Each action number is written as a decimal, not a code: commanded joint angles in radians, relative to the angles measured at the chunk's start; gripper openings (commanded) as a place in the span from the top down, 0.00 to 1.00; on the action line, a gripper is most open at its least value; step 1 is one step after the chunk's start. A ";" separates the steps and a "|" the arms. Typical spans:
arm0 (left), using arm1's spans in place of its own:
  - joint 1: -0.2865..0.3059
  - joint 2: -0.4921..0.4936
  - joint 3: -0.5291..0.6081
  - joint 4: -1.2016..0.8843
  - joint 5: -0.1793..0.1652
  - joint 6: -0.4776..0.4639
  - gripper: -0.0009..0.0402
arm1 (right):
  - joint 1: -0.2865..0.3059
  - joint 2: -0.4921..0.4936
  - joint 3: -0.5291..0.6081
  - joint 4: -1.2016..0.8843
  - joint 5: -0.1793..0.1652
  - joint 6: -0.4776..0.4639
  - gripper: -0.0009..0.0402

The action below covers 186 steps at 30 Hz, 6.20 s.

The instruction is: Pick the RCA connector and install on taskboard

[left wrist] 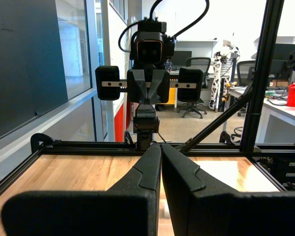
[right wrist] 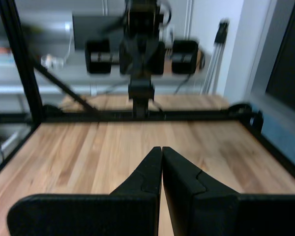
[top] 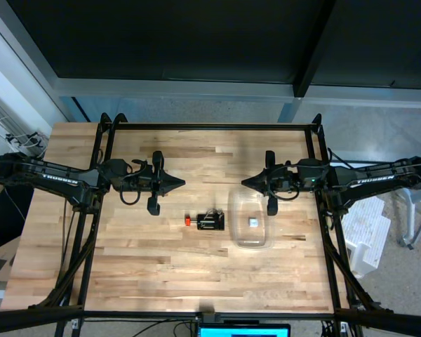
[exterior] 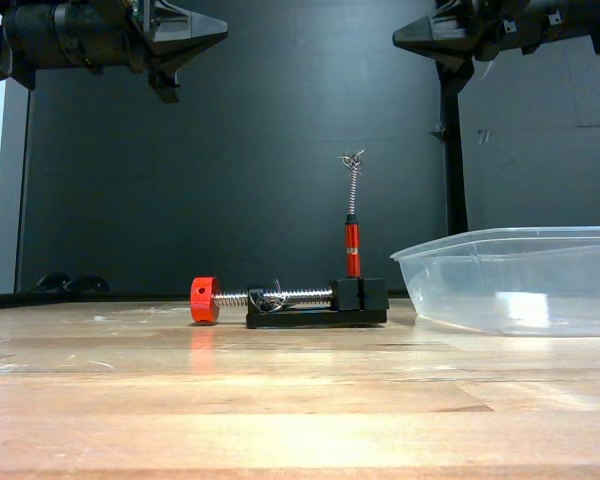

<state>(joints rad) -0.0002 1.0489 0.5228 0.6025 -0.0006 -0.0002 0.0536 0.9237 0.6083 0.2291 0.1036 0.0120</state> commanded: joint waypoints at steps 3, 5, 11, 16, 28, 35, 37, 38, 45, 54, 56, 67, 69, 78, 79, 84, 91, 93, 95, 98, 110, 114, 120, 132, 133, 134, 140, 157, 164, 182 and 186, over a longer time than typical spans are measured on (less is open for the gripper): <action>0.000 0.000 0.000 0.000 0.000 0.000 0.98 | -0.002 -0.036 -0.035 0.046 -0.001 -0.003 0.98; 0.000 0.000 0.000 0.000 0.000 0.000 0.98 | -0.004 -0.050 -0.038 0.047 -0.001 -0.003 0.98; 0.000 0.000 0.000 0.000 0.000 0.000 0.98 | -0.024 -0.074 -0.061 0.082 -0.058 0.005 0.98; 0.000 0.000 0.000 0.000 0.000 0.000 0.98 | -0.044 -0.076 -0.075 0.092 -0.071 0.009 0.98; 0.000 0.000 0.000 0.000 0.000 0.000 0.98 | -0.045 -0.077 -0.071 0.091 -0.074 0.014 0.98; 0.000 0.000 0.000 0.000 0.000 0.000 0.98 | -0.045 -0.077 -0.066 0.090 -0.071 0.017 0.98; 0.000 0.000 0.000 0.000 0.000 0.000 0.98 | -0.045 -0.077 -0.066 0.090 -0.071 0.019 0.98; 0.000 0.000 0.000 0.000 0.000 0.000 0.98 | -0.045 -0.077 -0.066 0.090 -0.071 0.024 0.98; 0.000 0.000 0.000 0.000 0.000 0.000 0.98 | -0.046 -0.077 -0.067 0.090 -0.069 0.021 0.98; 0.000 0.000 0.000 0.000 0.000 0.000 0.98 | -0.045 -0.077 -0.067 0.088 -0.070 0.023 0.98; 0.000 0.000 0.000 0.000 0.000 0.000 0.98 | -0.045 -0.077 -0.067 0.087 -0.070 0.023 0.98; 0.000 0.000 0.000 0.000 0.000 0.000 0.98 | -0.045 -0.077 -0.067 0.078 -0.070 0.023 0.98; 0.000 0.000 0.000 0.000 0.000 0.000 0.98 | -0.045 -0.077 -0.067 0.064 -0.070 0.023 0.98; 0.000 0.000 0.000 0.000 0.000 0.000 0.98 | -0.045 -0.077 -0.067 0.060 -0.070 0.023 0.98; 0.000 0.000 0.000 0.000 0.000 0.000 0.98 | -0.045 -0.077 -0.067 0.060 -0.070 0.023 0.98; 0.000 0.000 0.000 0.000 0.000 0.000 0.98 | -0.045 -0.077 -0.067 0.060 -0.070 0.023 0.98; 0.000 0.000 0.000 0.000 0.000 0.000 0.98 | -0.045 -0.077 -0.067 0.060 -0.070 0.023 0.98; 0.000 0.000 0.000 0.000 0.000 0.000 0.98 | -0.045 -0.077 -0.067 0.060 -0.070 0.023 0.98; 0.000 0.000 0.000 0.000 0.000 0.000 0.98 | -0.045 -0.077 -0.067 0.060 -0.070 0.023 0.98; 0.000 0.000 0.000 0.000 0.000 0.000 0.98 | -0.045 -0.077 -0.067 0.060 -0.070 0.023 0.98; 0.000 0.000 0.000 0.000 0.000 0.000 0.98 | -0.045 -0.077 -0.067 0.060 -0.070 0.023 0.98; 0.000 0.000 0.000 0.000 0.000 0.000 0.98 | -0.045 -0.077 -0.067 0.060 -0.070 0.023 0.98; 0.000 0.000 0.000 0.000 0.000 0.000 0.98 | -0.045 -0.077 -0.067 0.060 -0.070 0.023 0.98; 0.000 0.000 0.000 0.000 0.000 0.000 0.98 | -0.045 -0.077 -0.067 0.060 -0.070 0.023 0.98; 0.000 0.000 0.000 0.000 0.000 0.000 0.98 | -0.045 -0.077 -0.067 0.060 -0.070 0.023 0.98; 0.000 0.000 0.000 0.000 0.000 0.000 0.98 | -0.045 -0.077 -0.067 0.060 -0.070 0.023 0.98; 0.000 0.000 0.000 0.000 0.000 0.000 0.98 | -0.045 -0.077 -0.067 0.060 -0.070 0.023 0.98; 0.000 0.000 0.000 0.000 0.000 0.000 0.98 | -0.045 -0.077 -0.067 0.060 -0.070 0.023 0.98; 0.000 0.000 0.000 0.000 0.000 0.000 0.98 | -0.045 -0.077 -0.067 0.060 -0.070 0.023 0.98; 0.000 0.000 0.000 0.000 0.000 0.000 0.98 | -0.045 -0.077 -0.067 0.060 -0.070 0.023 0.98; 0.000 0.000 0.000 0.000 0.000 0.000 0.98 | -0.045 -0.077 -0.067 0.060 -0.070 0.023 0.98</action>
<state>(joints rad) -0.0002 1.0489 0.5224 0.6025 -0.0002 -0.0002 0.0090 0.8467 0.5404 0.2882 0.0334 0.0349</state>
